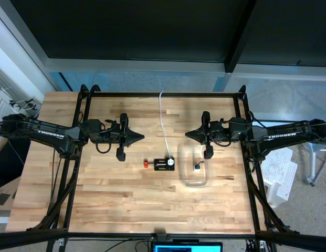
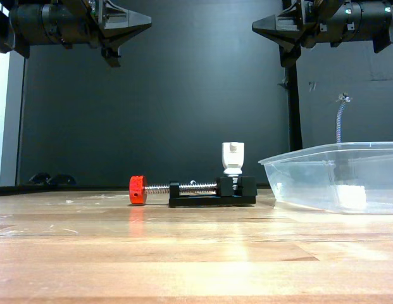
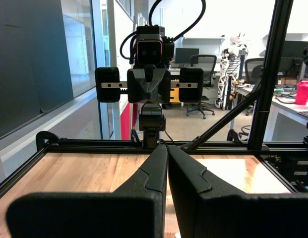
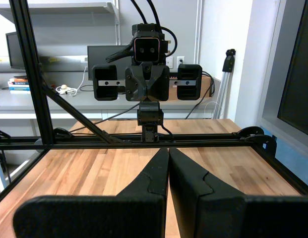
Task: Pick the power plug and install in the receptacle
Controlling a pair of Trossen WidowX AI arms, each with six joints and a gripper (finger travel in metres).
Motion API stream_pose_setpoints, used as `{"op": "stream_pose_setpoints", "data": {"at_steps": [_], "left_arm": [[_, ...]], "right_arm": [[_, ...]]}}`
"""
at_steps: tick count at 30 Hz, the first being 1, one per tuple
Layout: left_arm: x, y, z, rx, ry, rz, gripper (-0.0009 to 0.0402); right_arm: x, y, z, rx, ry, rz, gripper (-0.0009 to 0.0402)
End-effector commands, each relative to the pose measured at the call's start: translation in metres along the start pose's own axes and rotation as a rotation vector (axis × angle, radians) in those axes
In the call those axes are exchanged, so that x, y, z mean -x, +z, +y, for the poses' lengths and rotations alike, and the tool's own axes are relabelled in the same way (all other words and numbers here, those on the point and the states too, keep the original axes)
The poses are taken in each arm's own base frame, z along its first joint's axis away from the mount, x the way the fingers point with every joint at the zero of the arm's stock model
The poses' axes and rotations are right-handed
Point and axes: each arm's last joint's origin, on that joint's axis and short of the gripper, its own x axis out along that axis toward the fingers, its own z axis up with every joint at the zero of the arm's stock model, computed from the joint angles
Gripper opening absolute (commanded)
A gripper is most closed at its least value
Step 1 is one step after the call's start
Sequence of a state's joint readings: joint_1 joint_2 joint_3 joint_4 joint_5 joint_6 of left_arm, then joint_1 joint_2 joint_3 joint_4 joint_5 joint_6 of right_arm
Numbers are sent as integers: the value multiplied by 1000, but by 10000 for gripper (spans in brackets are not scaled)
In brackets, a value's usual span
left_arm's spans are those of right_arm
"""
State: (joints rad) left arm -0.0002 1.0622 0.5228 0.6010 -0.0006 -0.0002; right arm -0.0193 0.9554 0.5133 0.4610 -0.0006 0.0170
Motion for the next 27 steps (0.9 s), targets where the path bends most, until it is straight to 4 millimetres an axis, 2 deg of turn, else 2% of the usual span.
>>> {"op": "stream_pose_setpoints", "data": {"at_steps": [1,23,27], "left_arm": [[0,0,0,0,0,0,0],[0,0,0,0,0,0,0],[0,0,0,0,0,0,0]], "right_arm": [[0,0,0,0,0,0,0],[0,1,0,-6,3,-5,0],[3,10,1,-87,4,3,0]]}}
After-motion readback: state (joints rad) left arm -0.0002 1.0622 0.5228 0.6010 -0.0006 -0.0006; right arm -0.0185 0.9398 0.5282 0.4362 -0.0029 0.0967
